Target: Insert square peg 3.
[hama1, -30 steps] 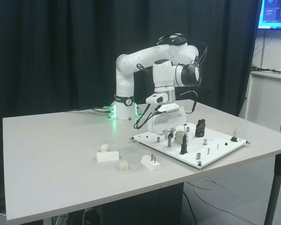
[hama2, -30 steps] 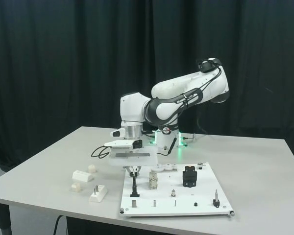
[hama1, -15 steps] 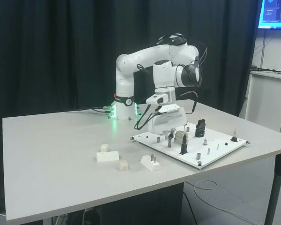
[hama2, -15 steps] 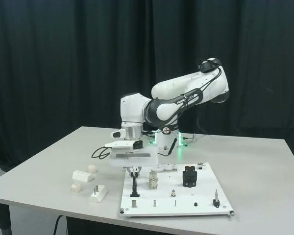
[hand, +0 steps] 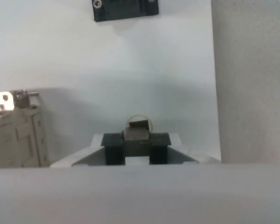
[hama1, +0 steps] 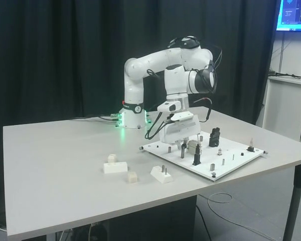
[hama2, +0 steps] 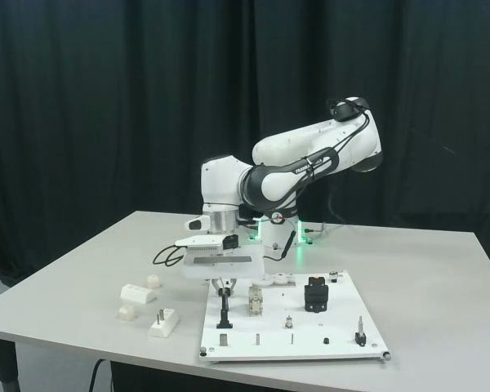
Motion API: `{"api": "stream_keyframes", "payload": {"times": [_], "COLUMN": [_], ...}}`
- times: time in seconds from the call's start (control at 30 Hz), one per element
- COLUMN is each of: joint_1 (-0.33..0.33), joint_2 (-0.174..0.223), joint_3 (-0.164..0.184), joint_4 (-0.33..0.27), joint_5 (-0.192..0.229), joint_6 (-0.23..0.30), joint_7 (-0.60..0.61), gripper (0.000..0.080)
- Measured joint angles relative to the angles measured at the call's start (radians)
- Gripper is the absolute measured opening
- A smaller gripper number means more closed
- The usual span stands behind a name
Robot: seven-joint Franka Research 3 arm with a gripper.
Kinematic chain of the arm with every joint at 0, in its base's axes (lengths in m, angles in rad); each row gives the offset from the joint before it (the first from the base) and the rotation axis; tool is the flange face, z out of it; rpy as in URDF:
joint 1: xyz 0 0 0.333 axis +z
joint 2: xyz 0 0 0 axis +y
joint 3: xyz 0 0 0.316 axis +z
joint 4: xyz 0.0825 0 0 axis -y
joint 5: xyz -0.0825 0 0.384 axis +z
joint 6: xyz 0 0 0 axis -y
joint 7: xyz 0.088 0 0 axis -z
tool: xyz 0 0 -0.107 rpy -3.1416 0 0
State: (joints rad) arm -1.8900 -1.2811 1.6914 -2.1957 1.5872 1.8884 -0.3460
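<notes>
The gripper (hand: 137, 151) pinches the square peg (hand: 136, 132) low over the white board (hand: 168, 74), at about 9 o'clock of the grey block (hama2: 255, 301) in the second room view, so seating and release seem left

First room view: set off one corner of my table (hama1: 55, 165), at a distance, looking across it at my arm (hama1: 155, 60) side-on against the black curtain (hama1: 65, 50).
Second room view: set before the table's front edge, at a distance, facing my base head-on.
Shared by both: my whole arm, the white board (hama2: 294, 339), the small white blocks (hama2: 139, 292).
Wrist view: on my wrist, very near, looking down at the board (hand: 154, 70).
</notes>
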Motion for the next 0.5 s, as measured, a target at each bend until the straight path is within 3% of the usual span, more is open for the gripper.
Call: {"api": "stream_keyframes", "payload": {"times": [0.5], "joint_1": [0.000], "joint_2": [0.000], "joint_3": [0.007], "joint_4": [0.000], "joint_5": [0.012], "joint_6": [0.018], "joint_7": [0.000], "gripper": [0.0107]}}
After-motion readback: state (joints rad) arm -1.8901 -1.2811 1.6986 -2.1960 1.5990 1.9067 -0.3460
